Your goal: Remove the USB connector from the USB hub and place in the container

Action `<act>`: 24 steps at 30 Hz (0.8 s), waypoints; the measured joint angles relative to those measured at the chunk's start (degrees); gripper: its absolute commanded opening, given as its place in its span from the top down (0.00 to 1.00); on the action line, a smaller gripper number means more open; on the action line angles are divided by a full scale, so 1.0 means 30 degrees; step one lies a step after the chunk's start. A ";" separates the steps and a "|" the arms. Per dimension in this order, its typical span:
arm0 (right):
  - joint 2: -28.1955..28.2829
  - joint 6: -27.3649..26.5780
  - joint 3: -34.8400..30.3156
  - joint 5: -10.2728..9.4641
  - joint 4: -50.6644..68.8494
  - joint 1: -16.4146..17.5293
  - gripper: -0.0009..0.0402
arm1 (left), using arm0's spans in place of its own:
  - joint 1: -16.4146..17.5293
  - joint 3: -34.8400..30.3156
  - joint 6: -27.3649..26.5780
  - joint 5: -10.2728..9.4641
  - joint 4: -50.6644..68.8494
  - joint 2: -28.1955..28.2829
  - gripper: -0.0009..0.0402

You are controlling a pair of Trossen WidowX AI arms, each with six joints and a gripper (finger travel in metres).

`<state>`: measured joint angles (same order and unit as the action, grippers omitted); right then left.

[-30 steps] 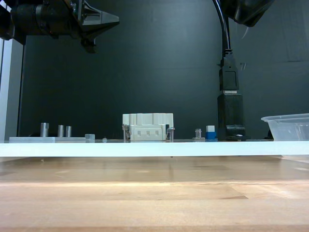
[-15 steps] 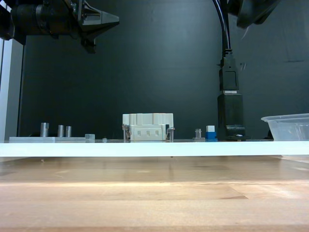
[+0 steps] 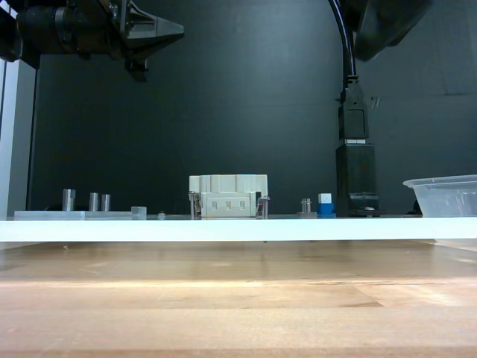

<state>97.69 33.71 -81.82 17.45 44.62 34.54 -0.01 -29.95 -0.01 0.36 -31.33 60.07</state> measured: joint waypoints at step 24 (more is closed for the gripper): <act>0.1923 -0.0415 0.0095 0.0321 -0.1355 -0.0204 0.56 | 0.0000 0.0000 0.0007 0.0000 -0.0007 0.0000 0.98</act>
